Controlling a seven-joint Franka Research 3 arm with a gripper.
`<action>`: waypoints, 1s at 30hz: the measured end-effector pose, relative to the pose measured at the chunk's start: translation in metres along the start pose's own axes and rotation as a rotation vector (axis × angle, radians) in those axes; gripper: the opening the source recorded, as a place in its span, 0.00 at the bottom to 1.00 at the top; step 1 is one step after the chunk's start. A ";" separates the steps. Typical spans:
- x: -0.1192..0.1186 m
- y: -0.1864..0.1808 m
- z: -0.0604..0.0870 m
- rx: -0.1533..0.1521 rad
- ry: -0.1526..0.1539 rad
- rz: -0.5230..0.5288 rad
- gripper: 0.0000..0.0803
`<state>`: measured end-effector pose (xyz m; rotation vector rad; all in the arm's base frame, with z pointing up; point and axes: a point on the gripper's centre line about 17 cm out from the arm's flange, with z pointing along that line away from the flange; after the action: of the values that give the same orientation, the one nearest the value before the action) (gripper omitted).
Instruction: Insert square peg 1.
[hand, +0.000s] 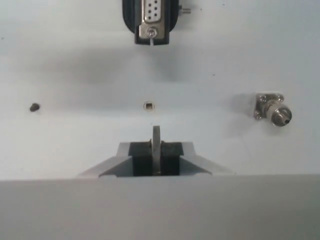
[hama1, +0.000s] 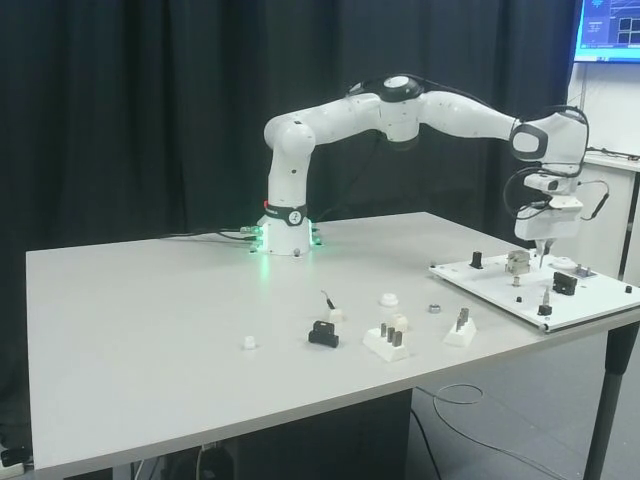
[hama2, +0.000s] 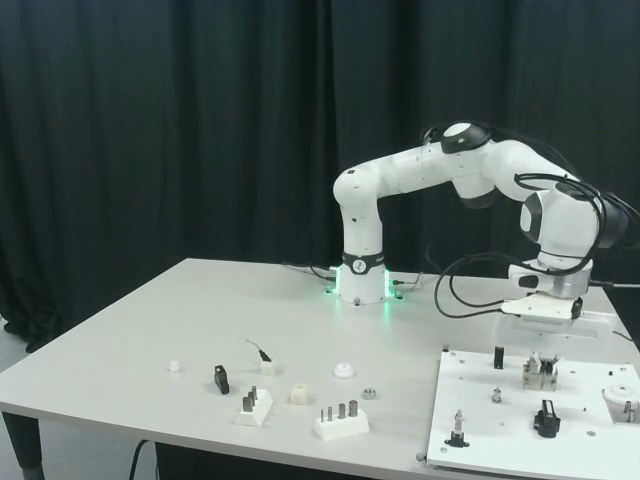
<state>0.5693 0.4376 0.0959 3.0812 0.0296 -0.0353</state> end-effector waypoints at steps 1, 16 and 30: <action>0.000 0.000 0.002 -0.001 0.000 0.001 0.04; 0.005 0.004 0.019 -0.008 0.010 0.009 0.04; 0.006 0.004 0.027 -0.005 0.015 0.021 0.04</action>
<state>0.5748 0.4321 0.0692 3.0768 -0.0013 -0.0109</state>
